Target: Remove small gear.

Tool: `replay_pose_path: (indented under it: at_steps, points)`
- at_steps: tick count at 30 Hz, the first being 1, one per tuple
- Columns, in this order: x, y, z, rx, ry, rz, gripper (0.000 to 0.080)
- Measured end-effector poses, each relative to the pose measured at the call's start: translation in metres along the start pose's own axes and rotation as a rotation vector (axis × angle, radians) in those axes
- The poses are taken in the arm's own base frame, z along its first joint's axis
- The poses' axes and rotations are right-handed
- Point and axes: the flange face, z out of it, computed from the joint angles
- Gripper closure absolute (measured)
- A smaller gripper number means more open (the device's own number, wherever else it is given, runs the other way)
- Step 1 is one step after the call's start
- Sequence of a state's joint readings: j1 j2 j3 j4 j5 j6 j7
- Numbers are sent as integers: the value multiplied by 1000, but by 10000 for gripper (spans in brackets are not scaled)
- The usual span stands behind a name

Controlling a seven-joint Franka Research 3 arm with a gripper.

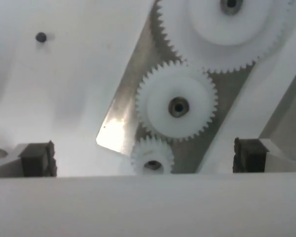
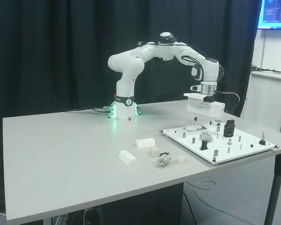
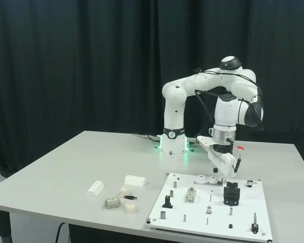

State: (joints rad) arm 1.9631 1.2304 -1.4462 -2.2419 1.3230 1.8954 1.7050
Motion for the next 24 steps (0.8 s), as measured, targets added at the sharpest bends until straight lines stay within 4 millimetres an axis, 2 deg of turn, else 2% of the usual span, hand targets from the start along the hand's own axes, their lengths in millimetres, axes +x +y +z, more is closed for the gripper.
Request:
replay_pose_path:
  at_steps: [9,10,14,15,20,21,24]
  points:
    - [0,5,1,-1,3,19,3]
    - [0,6,1,-1,3,21,96]
    - [-1,8,1,-3,4,20,96]
    - [-1,8,2,-3,4,20,258]
    - [-2,10,3,-5,5,21,258]
    - [-2,10,3,-5,6,22,418]
    - [-3,11,4,1,1,27,418]
